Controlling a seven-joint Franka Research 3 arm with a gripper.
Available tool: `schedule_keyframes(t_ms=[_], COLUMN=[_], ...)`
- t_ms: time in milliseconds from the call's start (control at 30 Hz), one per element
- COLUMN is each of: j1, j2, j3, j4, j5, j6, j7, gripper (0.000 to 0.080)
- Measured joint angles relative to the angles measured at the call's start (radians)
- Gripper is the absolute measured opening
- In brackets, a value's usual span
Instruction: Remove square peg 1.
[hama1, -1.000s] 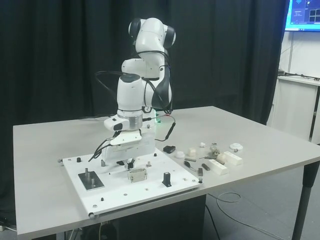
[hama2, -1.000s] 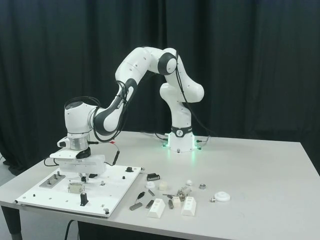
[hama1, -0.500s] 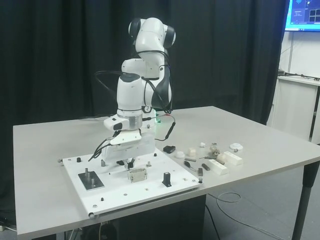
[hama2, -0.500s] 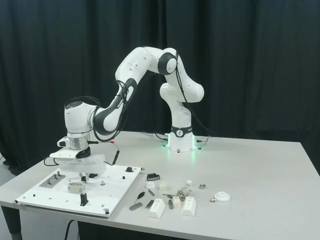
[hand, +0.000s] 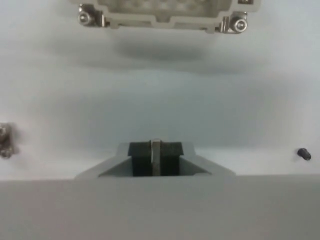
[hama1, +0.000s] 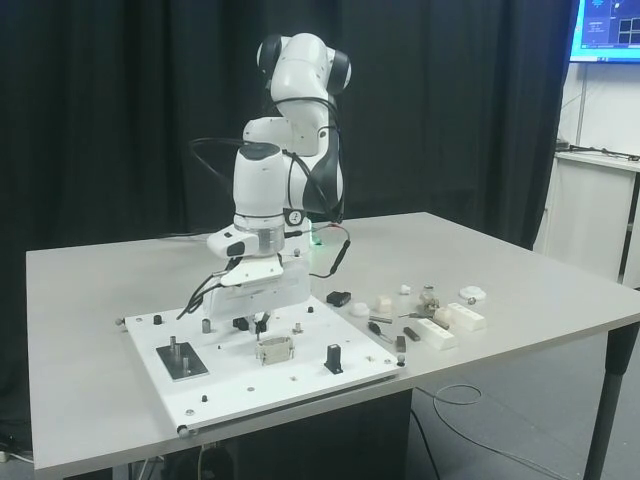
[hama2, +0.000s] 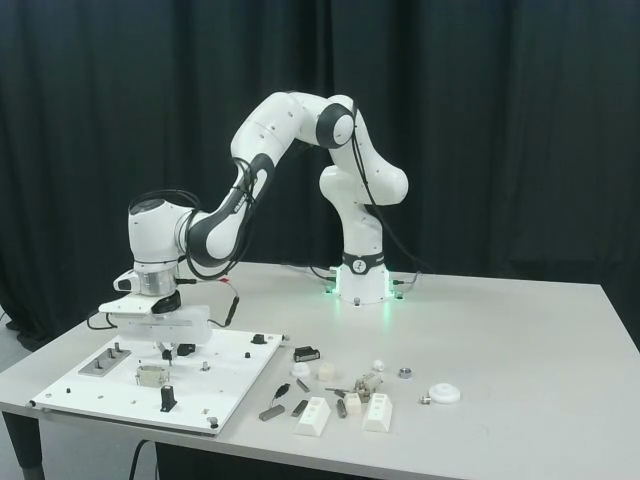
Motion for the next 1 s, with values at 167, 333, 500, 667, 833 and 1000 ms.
schedule_keyframes(t_ms=[167, 333, 500, 667, 833, 1000], j1=[0.011, 0.025, 0.043, 0.061, 0.077, 0.084], j2=[-0.003, -0.009, -0.026, -0.049, -0.064, -0.069], j3=[-0.011, -0.026, -0.047, -0.07, -0.089, -0.1], j4=[0.0, 0.001, 0.001, 0.001, 0.001, 0.001], j5=[0.0, 0.0, -0.001, -0.002, -0.002, -0.002], j6=[-0.005, -0.016, -0.038, -0.074, -0.096, -0.104], j7=[-0.001, -0.001, -0.001, -0.001, -0.001, -0.001], gripper=[0.0031, 0.0031, 0.0031, 0.0031, 0.0031, 0.0031])
